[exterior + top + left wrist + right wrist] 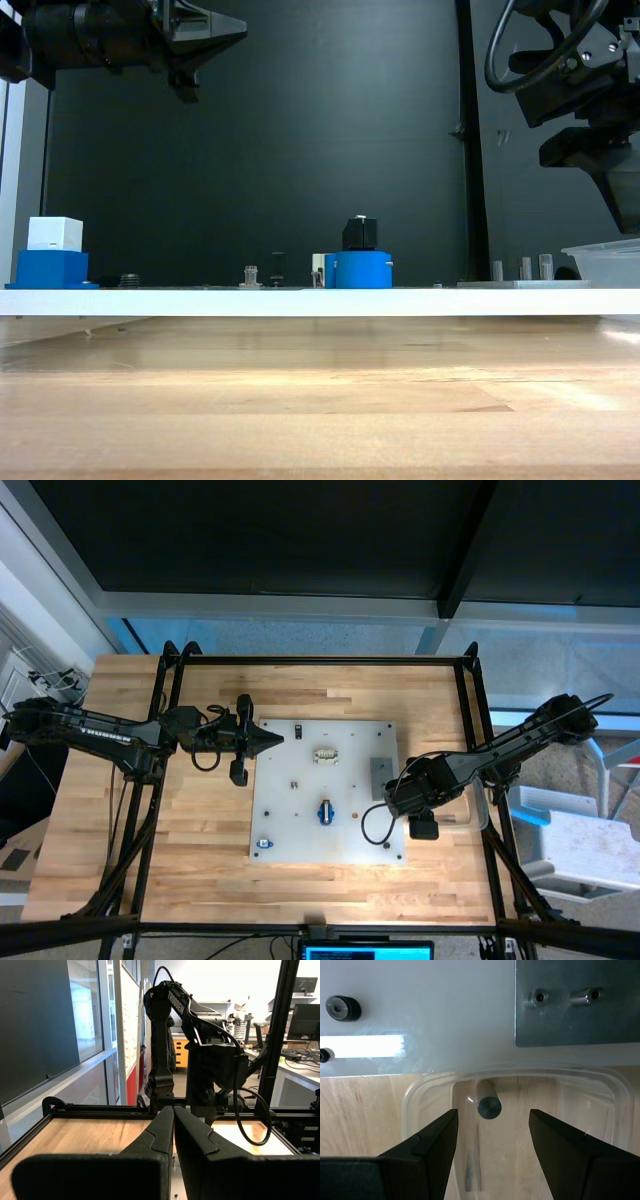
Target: Pick the 16mm cylinder and place it in the taskboard
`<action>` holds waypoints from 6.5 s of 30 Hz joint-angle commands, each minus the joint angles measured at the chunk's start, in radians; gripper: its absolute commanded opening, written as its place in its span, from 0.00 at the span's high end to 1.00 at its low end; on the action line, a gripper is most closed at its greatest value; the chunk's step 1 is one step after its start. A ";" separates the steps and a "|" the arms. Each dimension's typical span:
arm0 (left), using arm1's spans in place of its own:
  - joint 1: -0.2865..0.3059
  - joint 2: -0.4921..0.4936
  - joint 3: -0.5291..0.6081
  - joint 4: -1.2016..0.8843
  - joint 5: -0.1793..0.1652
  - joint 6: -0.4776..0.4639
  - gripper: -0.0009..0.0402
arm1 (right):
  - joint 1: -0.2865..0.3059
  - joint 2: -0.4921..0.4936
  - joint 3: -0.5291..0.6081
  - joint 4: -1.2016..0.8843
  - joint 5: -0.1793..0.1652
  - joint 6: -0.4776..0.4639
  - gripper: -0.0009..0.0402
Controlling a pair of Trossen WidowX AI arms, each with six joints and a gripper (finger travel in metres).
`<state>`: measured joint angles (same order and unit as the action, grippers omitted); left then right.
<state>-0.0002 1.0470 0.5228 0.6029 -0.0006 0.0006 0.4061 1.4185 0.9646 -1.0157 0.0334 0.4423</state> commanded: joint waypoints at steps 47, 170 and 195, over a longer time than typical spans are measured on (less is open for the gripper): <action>0.000 0.000 0.000 0.000 0.000 0.000 0.98 | 0.010 0.037 -0.123 0.175 0.000 0.011 0.71; 0.000 0.000 0.000 0.000 0.000 0.000 0.98 | -0.077 0.332 0.459 -0.063 0.027 -0.086 0.91; 0.000 0.000 0.000 0.000 0.000 0.000 0.98 | -0.105 0.424 0.525 -0.019 0.027 -0.134 0.91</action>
<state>-0.0002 1.0470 0.5228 0.6029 -0.0006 0.0006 0.3008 1.8431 1.4948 -1.0386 0.0601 0.3046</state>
